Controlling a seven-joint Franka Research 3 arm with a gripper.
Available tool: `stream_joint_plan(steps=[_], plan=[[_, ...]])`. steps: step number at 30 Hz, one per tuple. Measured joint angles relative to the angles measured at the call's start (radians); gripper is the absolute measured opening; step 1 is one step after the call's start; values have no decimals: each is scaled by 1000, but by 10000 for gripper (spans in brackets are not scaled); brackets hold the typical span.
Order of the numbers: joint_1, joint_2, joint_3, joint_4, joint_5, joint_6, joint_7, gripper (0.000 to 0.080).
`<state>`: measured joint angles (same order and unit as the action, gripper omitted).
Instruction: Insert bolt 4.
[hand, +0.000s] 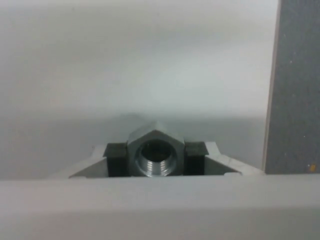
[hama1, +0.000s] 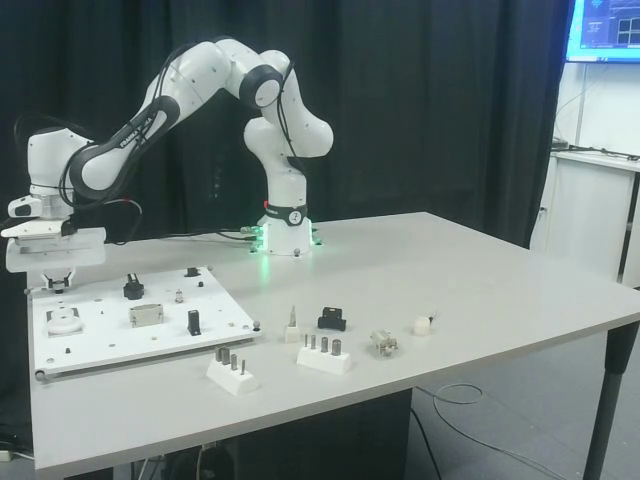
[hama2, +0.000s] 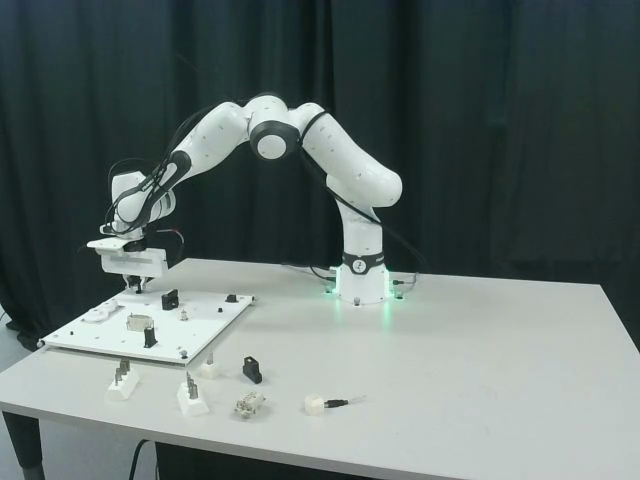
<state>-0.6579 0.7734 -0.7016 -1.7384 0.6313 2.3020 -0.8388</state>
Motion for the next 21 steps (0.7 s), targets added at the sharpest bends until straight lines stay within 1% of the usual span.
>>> stream_joint_plan(steps=[21], plan=[[-2, 9, -8, 8, -3, 1, 0, 225]])
